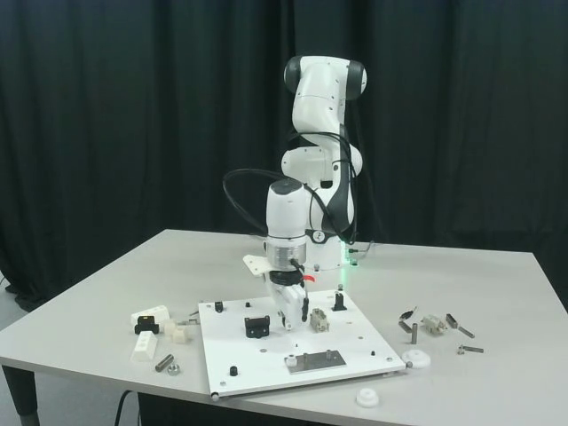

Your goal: Remove square peg 1.

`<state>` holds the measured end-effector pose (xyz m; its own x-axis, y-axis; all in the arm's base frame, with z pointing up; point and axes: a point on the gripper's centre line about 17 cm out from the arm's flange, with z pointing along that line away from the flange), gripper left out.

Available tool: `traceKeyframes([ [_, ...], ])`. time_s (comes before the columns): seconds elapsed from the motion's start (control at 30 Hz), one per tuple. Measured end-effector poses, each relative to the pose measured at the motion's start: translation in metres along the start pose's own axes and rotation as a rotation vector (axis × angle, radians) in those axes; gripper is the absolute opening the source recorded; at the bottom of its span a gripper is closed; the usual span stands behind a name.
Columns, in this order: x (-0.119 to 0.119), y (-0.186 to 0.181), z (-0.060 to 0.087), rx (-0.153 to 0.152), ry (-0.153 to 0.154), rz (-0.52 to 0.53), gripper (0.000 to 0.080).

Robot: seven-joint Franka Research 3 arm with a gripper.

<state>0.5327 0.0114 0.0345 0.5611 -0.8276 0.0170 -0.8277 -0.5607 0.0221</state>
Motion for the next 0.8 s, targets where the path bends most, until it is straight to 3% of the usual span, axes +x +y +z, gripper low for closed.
traceKeyframes([
  [0.8, -0.0006, 0.0007, -0.0024, -0.004, -0.007, -0.012, 0.0033],
])
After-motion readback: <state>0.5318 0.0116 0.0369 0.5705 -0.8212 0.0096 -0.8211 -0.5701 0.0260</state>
